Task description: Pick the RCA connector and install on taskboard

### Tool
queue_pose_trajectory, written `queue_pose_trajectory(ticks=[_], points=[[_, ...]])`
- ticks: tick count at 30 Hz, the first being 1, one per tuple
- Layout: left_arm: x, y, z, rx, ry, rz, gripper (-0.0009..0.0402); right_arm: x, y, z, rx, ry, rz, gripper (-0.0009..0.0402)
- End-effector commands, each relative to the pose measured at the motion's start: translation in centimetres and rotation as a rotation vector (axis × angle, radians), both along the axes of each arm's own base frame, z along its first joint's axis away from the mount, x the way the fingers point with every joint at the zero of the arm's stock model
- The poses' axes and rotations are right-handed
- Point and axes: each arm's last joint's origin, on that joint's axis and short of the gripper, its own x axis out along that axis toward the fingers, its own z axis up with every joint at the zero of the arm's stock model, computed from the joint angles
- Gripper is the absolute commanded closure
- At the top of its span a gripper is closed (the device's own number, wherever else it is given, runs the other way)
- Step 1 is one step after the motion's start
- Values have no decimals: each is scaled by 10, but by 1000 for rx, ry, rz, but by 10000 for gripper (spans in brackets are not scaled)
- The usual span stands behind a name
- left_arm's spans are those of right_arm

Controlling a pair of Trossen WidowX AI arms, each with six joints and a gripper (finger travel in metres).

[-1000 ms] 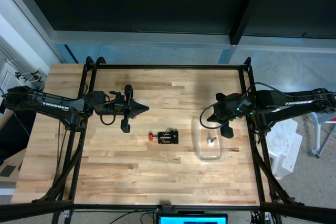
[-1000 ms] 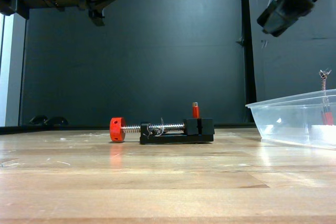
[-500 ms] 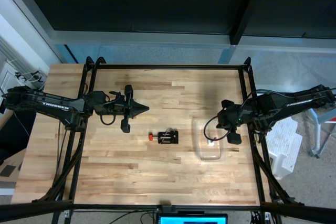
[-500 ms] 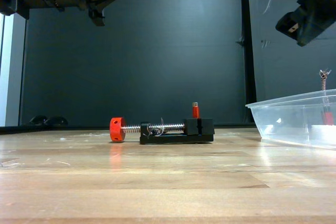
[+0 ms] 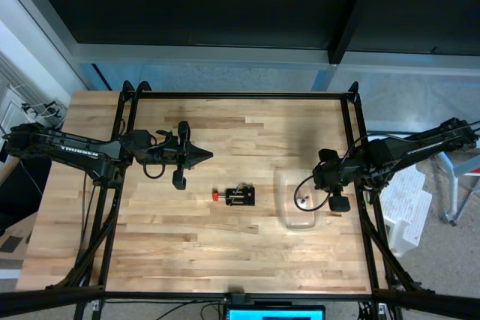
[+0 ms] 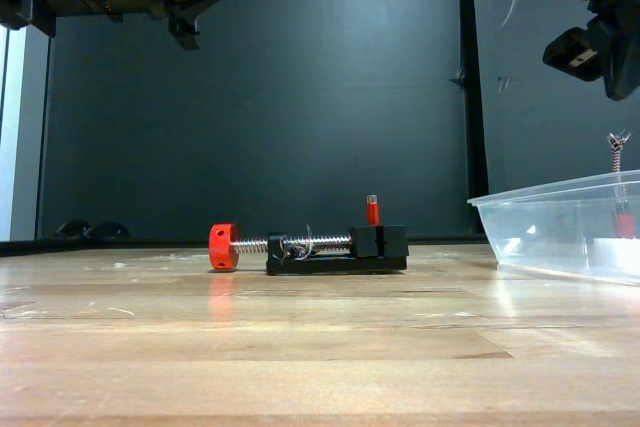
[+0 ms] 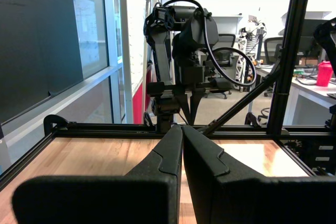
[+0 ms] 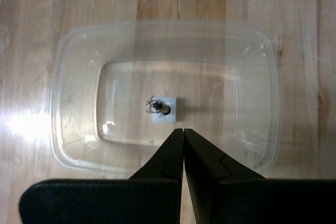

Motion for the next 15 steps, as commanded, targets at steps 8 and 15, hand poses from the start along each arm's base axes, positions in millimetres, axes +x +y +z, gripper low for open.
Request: queue_pose_trajectory(ticks=[8, 15], points=[[0, 0, 0, 0, -1, 0, 393, 5, 8, -7, -11, 44, 22, 316], [0, 0, 0, 0, 0, 0, 393, 7, 16, -13, -39, 64, -11, 252]])
